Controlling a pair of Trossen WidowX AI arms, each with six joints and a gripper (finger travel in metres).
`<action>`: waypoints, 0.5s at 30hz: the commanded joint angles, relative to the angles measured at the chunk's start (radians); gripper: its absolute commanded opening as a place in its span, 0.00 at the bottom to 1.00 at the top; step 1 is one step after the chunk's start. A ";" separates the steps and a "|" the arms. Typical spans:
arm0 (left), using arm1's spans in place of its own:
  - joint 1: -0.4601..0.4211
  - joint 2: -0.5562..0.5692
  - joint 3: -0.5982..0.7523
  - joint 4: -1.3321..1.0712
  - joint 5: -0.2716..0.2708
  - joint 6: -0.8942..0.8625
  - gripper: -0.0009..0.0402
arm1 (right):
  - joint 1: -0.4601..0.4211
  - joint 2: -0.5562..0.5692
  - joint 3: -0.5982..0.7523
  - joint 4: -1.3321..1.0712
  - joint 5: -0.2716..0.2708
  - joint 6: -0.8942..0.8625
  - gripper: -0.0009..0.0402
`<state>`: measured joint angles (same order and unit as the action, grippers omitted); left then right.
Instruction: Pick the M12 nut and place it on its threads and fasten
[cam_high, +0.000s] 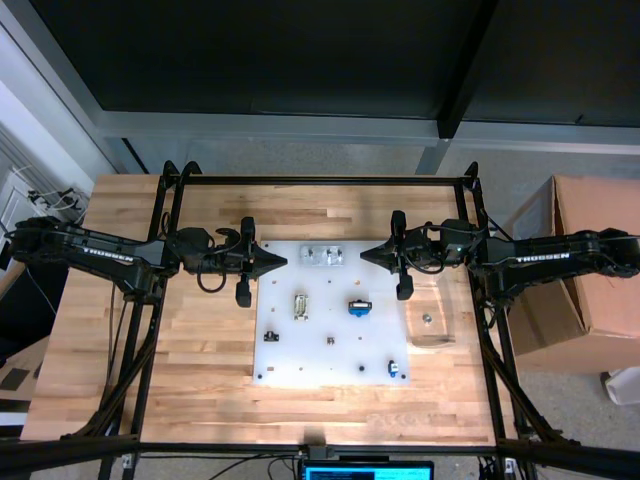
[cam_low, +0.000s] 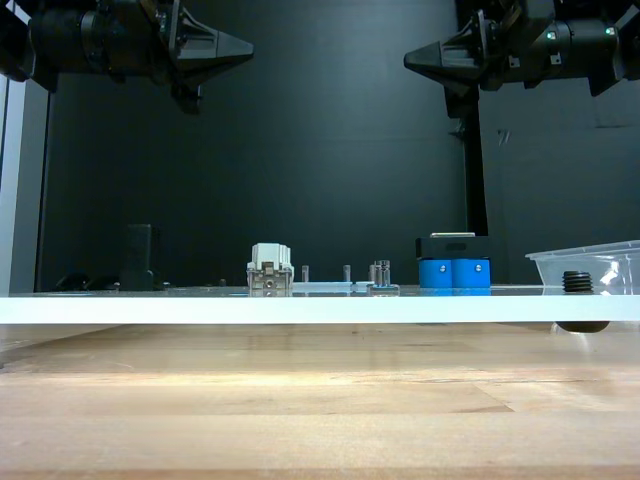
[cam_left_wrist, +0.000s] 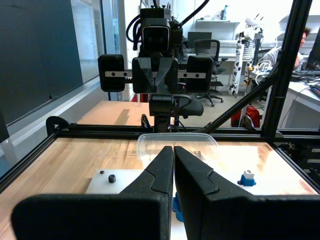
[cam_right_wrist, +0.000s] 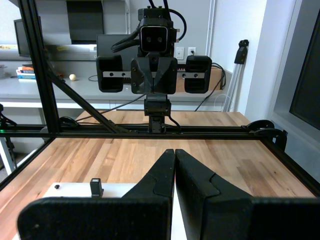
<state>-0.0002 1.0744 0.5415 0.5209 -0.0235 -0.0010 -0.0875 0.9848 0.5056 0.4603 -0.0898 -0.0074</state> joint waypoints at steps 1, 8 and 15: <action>0.000 0.000 0.000 0.000 0.000 0.000 0.02 | 0.000 0.001 0.002 0.000 0.001 0.000 0.02; 0.000 0.000 0.000 0.000 0.000 0.000 0.02 | 0.000 0.001 0.002 0.000 0.001 -0.001 0.02; 0.000 0.000 0.000 0.000 0.000 0.000 0.02 | 0.000 0.001 0.002 0.003 0.002 -0.033 0.02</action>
<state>-0.0002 1.0744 0.5415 0.5213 -0.0235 -0.0010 -0.0875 0.9852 0.5060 0.4610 -0.0895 -0.0242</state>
